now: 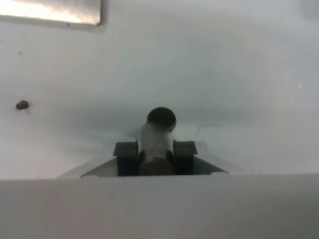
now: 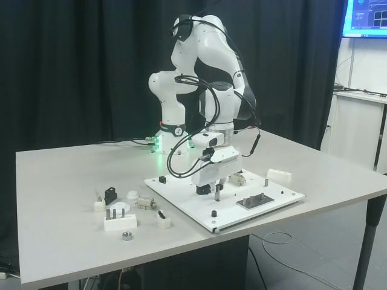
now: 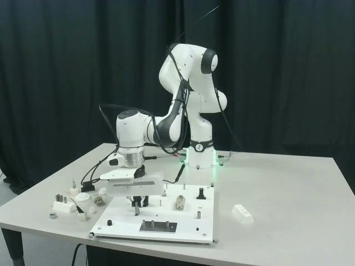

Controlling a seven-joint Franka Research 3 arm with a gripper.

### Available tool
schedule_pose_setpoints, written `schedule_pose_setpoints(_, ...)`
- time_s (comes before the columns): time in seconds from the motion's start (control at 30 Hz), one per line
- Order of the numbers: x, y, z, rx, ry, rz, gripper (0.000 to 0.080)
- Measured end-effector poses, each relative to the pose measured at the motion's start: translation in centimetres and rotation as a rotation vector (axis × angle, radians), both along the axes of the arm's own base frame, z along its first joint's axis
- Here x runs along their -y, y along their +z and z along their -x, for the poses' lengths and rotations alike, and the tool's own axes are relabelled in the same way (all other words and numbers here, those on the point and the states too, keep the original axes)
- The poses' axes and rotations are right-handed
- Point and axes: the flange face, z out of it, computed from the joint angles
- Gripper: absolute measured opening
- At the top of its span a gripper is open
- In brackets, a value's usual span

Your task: Insert round peg 4.

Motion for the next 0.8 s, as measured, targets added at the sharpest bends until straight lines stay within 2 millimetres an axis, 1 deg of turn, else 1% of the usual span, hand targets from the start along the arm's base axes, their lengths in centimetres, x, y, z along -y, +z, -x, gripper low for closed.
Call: schedule_pose_setpoints(0.8, 0.04, -0.27, -0.28, 0.027, 0.016, 0.006, 0.0145)
